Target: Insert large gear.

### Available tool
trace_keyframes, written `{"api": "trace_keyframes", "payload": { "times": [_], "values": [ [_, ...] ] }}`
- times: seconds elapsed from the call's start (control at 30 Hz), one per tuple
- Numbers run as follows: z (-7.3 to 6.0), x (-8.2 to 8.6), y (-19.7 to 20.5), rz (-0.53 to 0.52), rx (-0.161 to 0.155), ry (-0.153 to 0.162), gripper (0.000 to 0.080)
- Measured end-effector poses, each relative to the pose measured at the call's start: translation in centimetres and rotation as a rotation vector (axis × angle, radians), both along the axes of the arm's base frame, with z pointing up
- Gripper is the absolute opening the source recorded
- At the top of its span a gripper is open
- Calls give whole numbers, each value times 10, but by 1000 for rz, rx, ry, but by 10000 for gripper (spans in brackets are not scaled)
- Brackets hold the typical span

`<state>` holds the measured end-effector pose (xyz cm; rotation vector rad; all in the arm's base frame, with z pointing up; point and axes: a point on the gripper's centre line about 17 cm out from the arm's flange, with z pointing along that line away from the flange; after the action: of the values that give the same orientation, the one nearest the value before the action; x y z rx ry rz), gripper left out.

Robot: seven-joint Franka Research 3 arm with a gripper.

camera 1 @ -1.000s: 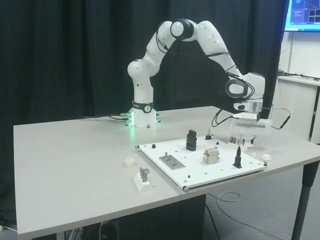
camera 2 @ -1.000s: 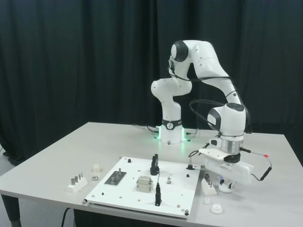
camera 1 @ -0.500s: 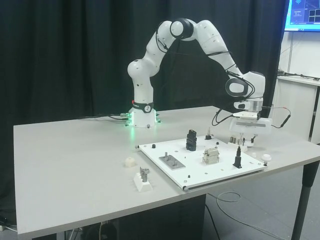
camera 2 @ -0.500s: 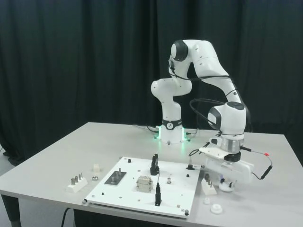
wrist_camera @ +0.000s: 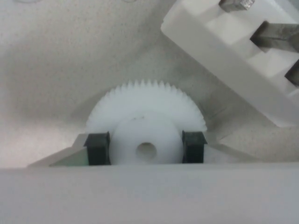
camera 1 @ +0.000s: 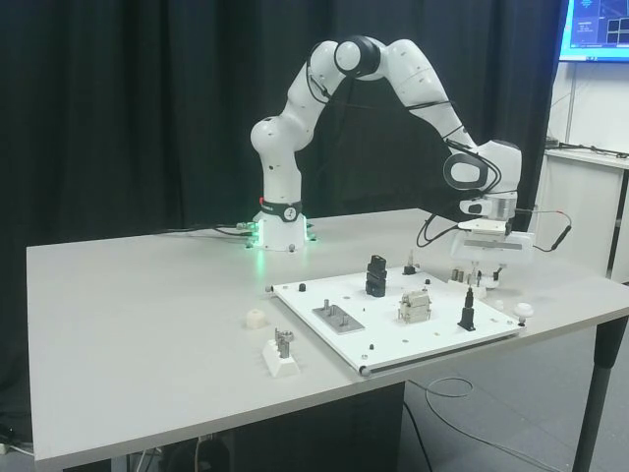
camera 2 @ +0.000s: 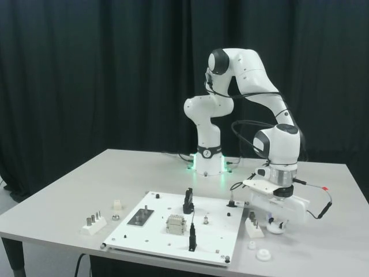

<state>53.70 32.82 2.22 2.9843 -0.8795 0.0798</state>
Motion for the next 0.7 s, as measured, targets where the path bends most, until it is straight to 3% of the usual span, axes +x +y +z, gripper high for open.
{"api": "trace_keyframes", "payload": {
  "times": [0.7],
  "values": [
    [4,0,-2,12,-6,3,330]
  ]
}}
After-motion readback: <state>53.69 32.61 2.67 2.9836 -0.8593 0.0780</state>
